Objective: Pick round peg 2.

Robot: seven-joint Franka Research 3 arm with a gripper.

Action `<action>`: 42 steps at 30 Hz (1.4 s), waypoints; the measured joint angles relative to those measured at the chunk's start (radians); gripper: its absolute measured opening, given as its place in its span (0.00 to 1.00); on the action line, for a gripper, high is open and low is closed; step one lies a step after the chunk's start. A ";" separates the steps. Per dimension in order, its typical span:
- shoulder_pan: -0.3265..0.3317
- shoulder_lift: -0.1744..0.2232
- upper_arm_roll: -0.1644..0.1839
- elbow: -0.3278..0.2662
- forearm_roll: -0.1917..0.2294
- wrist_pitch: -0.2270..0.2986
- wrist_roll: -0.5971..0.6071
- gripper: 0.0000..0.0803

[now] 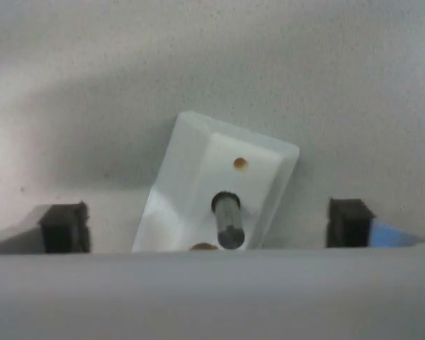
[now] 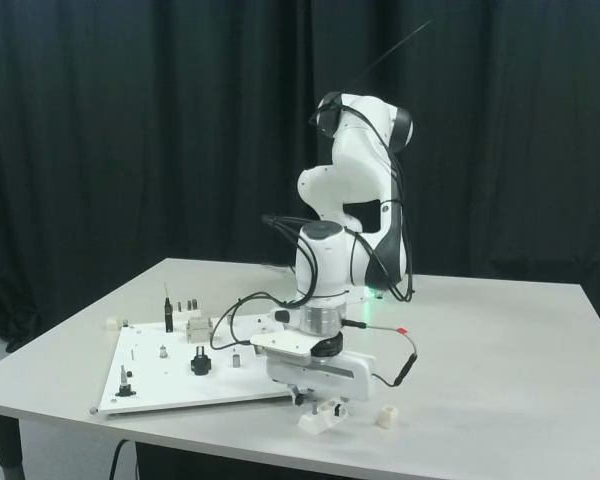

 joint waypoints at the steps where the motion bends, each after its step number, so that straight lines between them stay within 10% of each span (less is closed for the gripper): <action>1: -0.002 0.001 0.002 0.001 0.000 0.000 0.000 0.84; 5: -0.006 0.004 0.005 0.002 -0.001 0.000 0.000 0.84; 6: -0.007 0.005 0.005 0.002 -0.001 0.000 0.000 0.64; 11: -0.010 0.009 0.006 0.003 -0.001 0.000 0.000 0.64; 12: -0.011 0.010 0.006 0.003 -0.001 0.000 0.000 0.40; 17: -0.014 0.011 0.007 0.005 -0.003 0.000 0.000 0.40; 18: -0.015 0.011 0.007 0.006 -0.003 -0.001 0.000 0.14; 42: -0.016 -0.042 0.004 0.073 -0.040 -0.155 0.030 0.08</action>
